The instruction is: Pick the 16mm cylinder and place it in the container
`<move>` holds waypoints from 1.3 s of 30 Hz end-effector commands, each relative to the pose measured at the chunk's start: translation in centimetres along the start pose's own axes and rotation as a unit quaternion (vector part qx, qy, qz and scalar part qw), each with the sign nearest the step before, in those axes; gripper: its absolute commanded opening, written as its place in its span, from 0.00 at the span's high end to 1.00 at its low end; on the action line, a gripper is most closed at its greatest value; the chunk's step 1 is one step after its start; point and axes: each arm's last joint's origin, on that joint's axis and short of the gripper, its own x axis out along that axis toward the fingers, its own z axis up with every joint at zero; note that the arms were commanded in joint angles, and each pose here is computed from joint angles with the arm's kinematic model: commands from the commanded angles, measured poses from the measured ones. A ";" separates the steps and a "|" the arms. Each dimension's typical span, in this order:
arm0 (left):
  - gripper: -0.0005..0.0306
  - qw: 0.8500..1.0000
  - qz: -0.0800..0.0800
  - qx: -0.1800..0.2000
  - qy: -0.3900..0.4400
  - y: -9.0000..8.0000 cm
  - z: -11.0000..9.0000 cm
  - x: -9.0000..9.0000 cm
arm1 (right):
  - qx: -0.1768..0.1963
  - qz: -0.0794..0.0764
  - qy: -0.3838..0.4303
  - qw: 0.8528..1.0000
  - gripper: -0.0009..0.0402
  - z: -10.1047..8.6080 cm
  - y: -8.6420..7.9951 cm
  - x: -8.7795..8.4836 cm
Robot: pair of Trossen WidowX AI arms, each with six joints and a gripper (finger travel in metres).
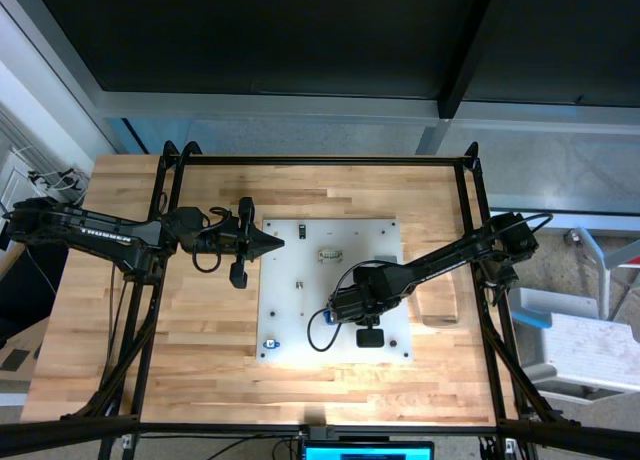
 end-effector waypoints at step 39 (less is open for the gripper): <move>0.98 1.000 0.000 0.000 0.000 0.0 0.0 0.0 | 0.005 0.017 -0.064 0.998 0.91 -1.3 -0.7 -7.1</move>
